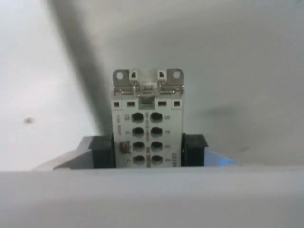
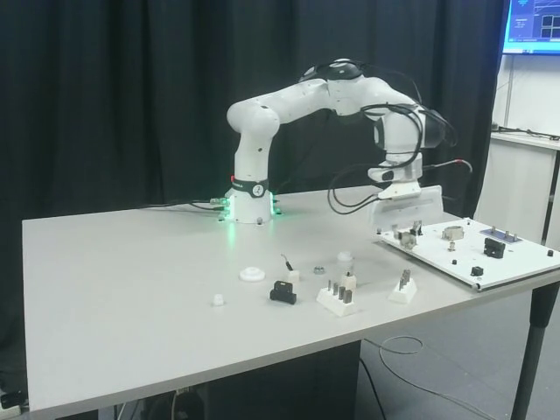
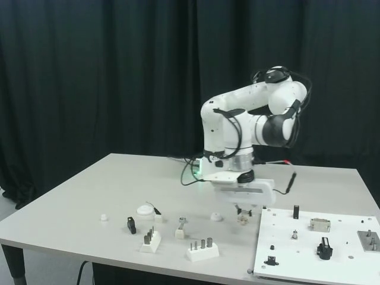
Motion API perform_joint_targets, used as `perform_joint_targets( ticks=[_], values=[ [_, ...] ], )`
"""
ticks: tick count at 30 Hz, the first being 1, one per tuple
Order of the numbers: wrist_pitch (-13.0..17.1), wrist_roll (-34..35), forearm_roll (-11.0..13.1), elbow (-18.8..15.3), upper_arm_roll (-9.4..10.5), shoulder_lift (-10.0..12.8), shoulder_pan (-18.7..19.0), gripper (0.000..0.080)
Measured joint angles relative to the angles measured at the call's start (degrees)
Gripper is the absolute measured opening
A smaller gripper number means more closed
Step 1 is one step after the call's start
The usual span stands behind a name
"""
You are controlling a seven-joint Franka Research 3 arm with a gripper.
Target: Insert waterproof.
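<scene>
1. Gripper (image 1: 147,156): its two black fingers (image 1: 103,151) are clamped on the waterproof connector (image 1: 147,124), one on each side of its lower body, as the wrist view shows.
2. Held this way, the white connector sticks out past the fingertips, with two columns of round sockets on its face and a grey metal bracket at its far end.
3. Beyond the connector, the wrist view shows only a bare grey surface; the connector does not appear to touch it.
4. From the first room view, the gripper (image 2: 401,210) hangs from the white arm (image 2: 306,96) above the near edge of the white board (image 2: 516,267), at the side towards the robot's base.
5. From the second room view, the gripper (image 3: 244,209) is just above the table (image 3: 77,208), beside the board (image 3: 309,249).
6. Small white holders (image 2: 337,300) and loose parts lie on the table, well apart from the gripper.
</scene>
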Motion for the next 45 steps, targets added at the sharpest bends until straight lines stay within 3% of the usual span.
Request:
perform_joint_targets(
  ticks=[27, 45],
  values=[
    [-0.4, 32.3, -5.0, 9.2, 0.02, -0.2, 10.3, 0.0305],
    [1.5, 61.5, -8.0, 16.5, 1.16, 0.1, 11.7, 0.0305]
  ],
)
